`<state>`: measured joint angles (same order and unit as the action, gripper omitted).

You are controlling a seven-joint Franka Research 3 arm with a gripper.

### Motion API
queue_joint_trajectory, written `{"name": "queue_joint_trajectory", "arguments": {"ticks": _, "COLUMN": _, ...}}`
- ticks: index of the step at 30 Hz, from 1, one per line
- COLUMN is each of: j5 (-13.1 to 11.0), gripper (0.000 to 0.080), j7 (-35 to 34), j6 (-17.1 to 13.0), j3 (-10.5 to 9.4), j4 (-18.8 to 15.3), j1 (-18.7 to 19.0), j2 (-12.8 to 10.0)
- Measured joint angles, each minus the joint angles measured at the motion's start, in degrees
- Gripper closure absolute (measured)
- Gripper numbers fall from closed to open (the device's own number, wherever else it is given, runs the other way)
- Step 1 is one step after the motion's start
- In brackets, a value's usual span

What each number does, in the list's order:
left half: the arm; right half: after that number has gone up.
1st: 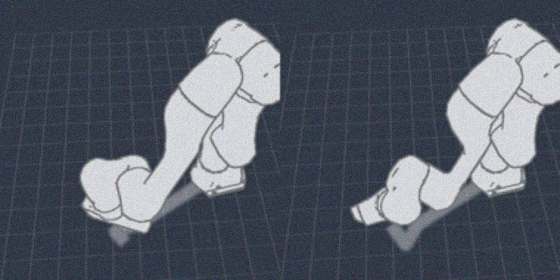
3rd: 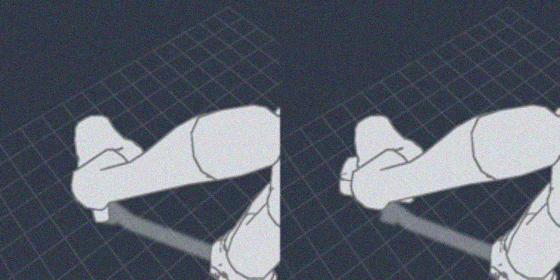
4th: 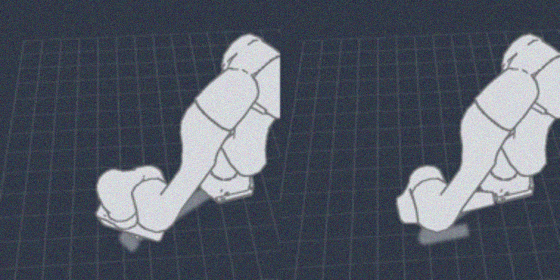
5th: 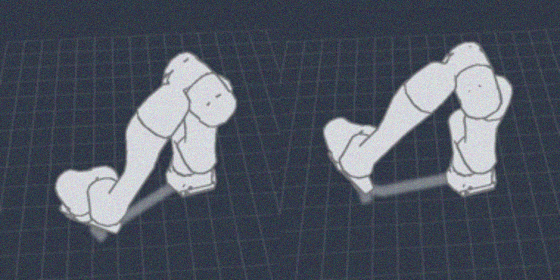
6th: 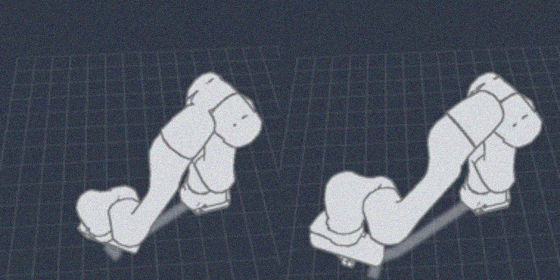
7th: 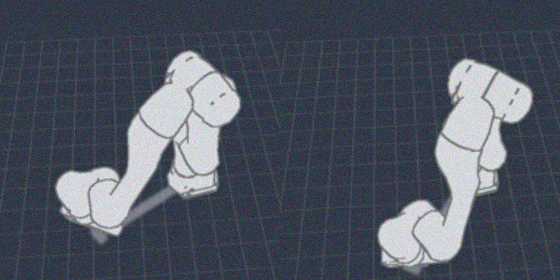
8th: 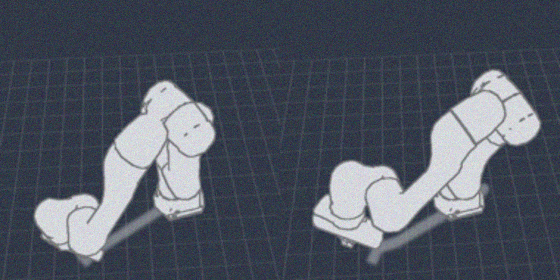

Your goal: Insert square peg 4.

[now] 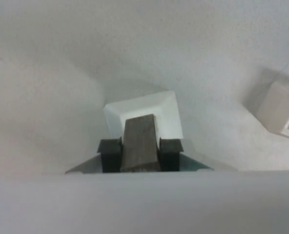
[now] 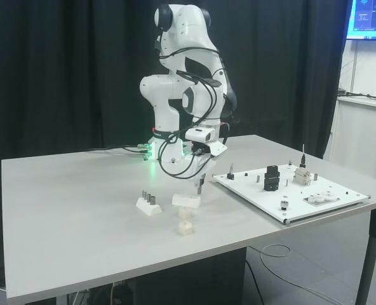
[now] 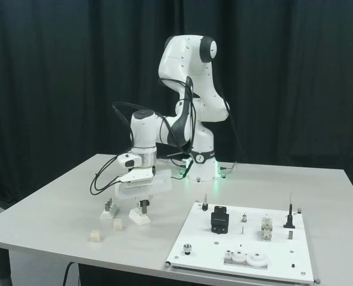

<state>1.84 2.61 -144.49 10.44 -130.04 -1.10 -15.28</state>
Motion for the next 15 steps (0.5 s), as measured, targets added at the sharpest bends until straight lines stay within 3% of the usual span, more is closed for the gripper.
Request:
{"name": "queue_joint_trajectory", "arguments": {"ticks": 6, "j5": -0.42, "gripper": 0.0644, "j7": -1.76, "j6": 1.87, "j3": -0.05, "j4": 0.00, "j1": 0.90, "j2": 1.07}}
{"name": "queue_joint_trajectory", "arguments": {"ticks": 15, "j5": -0.42, "gripper": 0.0644, "j7": -5.60, "j6": 7.28, "j3": -0.09, "j4": -0.01, "j1": 3.33, "j2": 4.16}}
